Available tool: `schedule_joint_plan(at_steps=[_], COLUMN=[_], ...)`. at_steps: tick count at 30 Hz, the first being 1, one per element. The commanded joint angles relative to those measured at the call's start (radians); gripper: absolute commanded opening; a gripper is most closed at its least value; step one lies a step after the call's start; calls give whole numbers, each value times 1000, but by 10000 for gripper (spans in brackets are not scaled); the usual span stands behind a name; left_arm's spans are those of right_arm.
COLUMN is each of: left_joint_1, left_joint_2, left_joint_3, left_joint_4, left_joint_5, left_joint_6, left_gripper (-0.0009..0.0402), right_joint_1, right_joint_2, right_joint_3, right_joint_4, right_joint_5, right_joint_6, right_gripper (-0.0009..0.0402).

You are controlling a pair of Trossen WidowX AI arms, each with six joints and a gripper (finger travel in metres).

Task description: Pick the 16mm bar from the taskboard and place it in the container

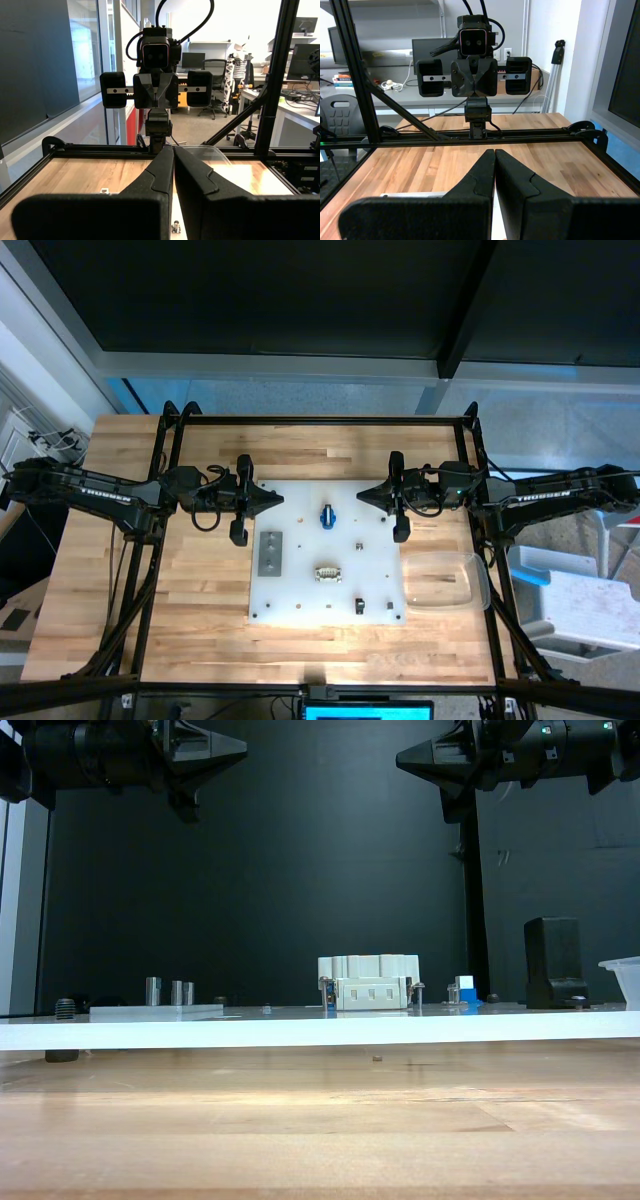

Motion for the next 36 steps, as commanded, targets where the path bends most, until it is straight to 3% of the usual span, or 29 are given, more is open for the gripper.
schedule_joint_plan(at_steps=[1, 30, 36], left_joint_1=[1, 0, 1], left_joint_2=[0, 0, 0], left_joint_3=[0, 0, 0], left_joint_4=[0, 0, 0], left_joint_5=[0, 0, 0], left_joint_6=[0, 0, 0], left_gripper=[0, 0, 0], right_joint_1=[0, 1, 4], right_joint_2=[0, 0, 7], right_joint_3=[0, 0, 93], right_joint_4=[0, -7, -285], right_joint_5=[0, -3, -2], right_joint_6=[0, 13, 32], right_gripper=[0, 0, 0])
